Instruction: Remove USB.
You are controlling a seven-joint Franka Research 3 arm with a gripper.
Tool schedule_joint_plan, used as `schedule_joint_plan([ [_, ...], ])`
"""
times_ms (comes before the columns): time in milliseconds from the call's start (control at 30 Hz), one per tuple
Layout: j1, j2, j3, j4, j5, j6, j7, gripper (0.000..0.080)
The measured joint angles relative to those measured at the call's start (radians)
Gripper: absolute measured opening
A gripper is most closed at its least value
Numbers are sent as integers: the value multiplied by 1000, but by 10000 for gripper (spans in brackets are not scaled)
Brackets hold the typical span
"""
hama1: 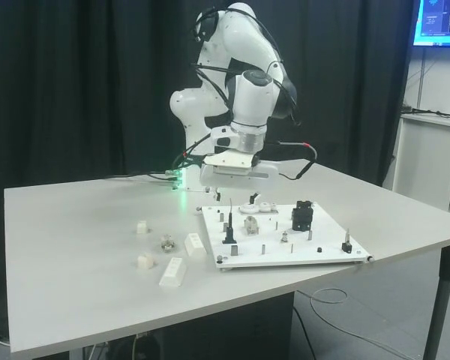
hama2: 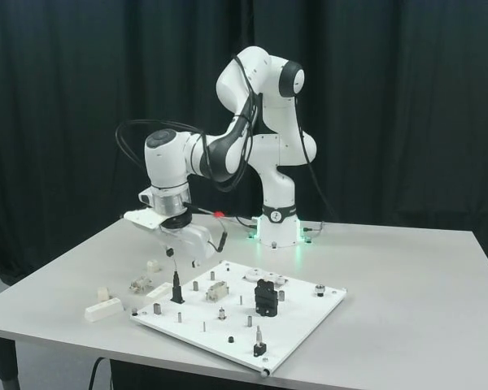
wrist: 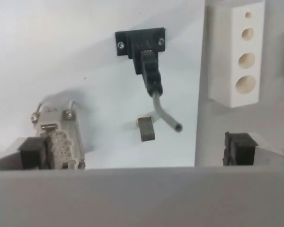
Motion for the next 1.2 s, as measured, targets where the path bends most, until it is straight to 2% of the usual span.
schedule_joint_plan([
  [400, -6, 0, 0, -38, -4, 62, -76, 800],
  [1067, -8, -1, 1, -68, 7, 135, -79, 800],
  [1100, -8, -1, 1, -69, 8, 138, -79, 697],
  [1200, -9, -1, 1, -69, 8, 141, -79, 697],
])
